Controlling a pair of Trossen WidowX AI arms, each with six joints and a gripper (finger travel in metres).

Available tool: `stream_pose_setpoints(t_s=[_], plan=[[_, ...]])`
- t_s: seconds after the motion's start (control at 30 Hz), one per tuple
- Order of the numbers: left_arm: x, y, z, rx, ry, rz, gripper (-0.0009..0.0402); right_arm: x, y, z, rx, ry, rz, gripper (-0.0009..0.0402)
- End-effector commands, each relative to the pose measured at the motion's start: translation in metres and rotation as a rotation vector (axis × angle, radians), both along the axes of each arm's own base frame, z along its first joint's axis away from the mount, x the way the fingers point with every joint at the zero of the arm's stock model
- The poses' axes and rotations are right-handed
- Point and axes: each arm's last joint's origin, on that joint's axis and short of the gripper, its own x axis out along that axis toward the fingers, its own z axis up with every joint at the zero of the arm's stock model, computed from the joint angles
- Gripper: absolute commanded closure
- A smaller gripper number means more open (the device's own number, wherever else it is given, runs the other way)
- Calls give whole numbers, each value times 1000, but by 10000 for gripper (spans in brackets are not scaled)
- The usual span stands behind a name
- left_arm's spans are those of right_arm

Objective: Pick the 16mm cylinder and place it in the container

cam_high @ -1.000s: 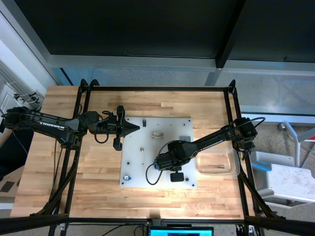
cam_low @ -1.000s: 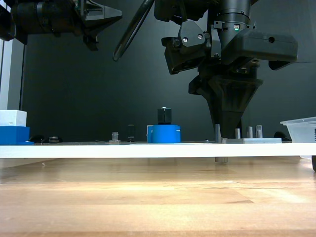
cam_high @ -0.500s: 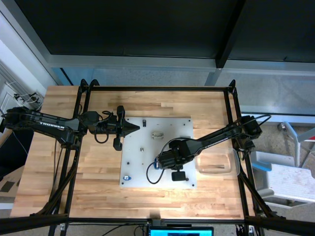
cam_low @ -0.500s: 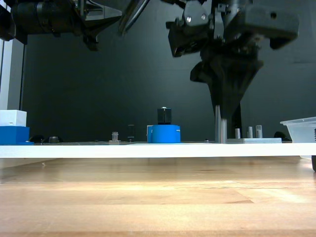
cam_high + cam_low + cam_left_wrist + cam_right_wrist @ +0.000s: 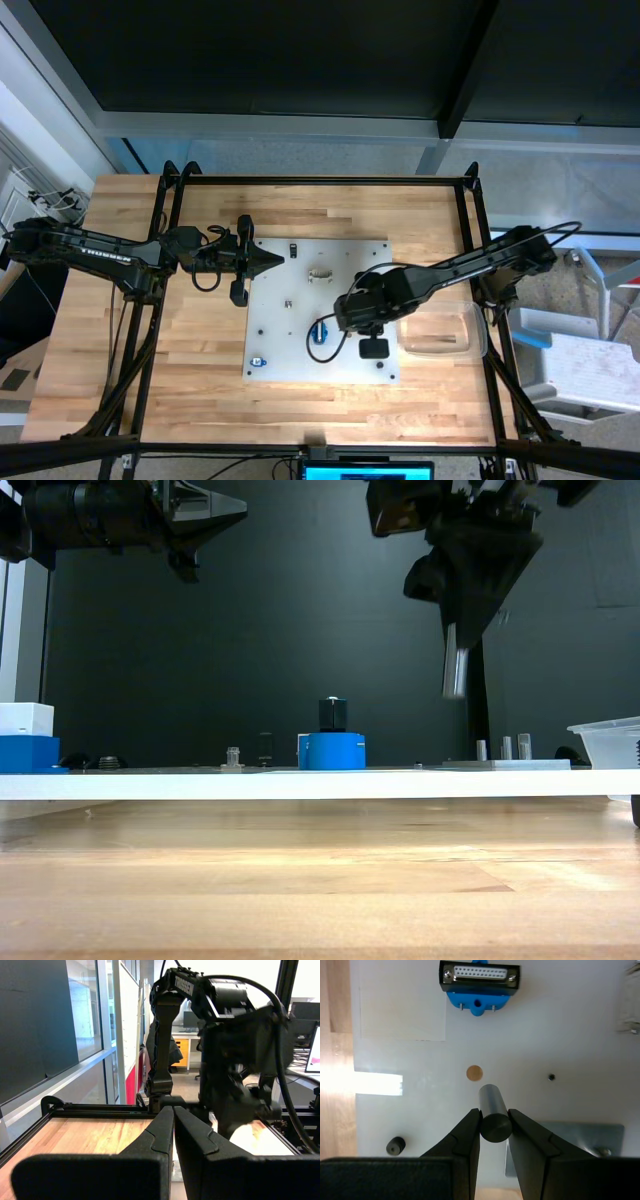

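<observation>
The right tool (image 5: 460,625) holds the cylinder (image 5: 494,1110) tightly, in the air above the board (image 5: 290,340), centre right of the low view. I judge the pick is done: next comes a carry rightward over the container (image 5: 440,355), then opening. The left tool (image 5: 272,260), closed, hangs at centre left.

The task board (image 5: 300,300) lies in the middle of the tabletop (image 5: 200,400). The container (image 5: 478,335) sits on the tabletop just beside the board's right edge, toward its near corner. The left end effector (image 5: 278,258) hangs over the board's far left corner. The right end effector (image 5: 494,1113) is above the board's right half, with the 16mm cylinder (image 5: 455,675) between its fingers, off the board and left of the container.
</observation>
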Motion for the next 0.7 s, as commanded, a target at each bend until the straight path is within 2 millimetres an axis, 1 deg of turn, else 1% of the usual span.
stream_pose_setpoints(t_s=[0.03, 0.17, 0.33, 0.7], plan=[[0, 0, 0, 0, -1, 0, 393, -10, -3, 6, 14, -21, -30, 381], [0, 0, 0, 0, -1, 0, 393, -26, -9, 10, 15, -40, -86, 381], [0, 0, 0, 0, -1, 0, 393, -49, -16, 8, 32, -60, -179, 381], [0, 0, 0, 0, -1, 0, 393, -93, -26, -9, 82, -66, -296, 381]])
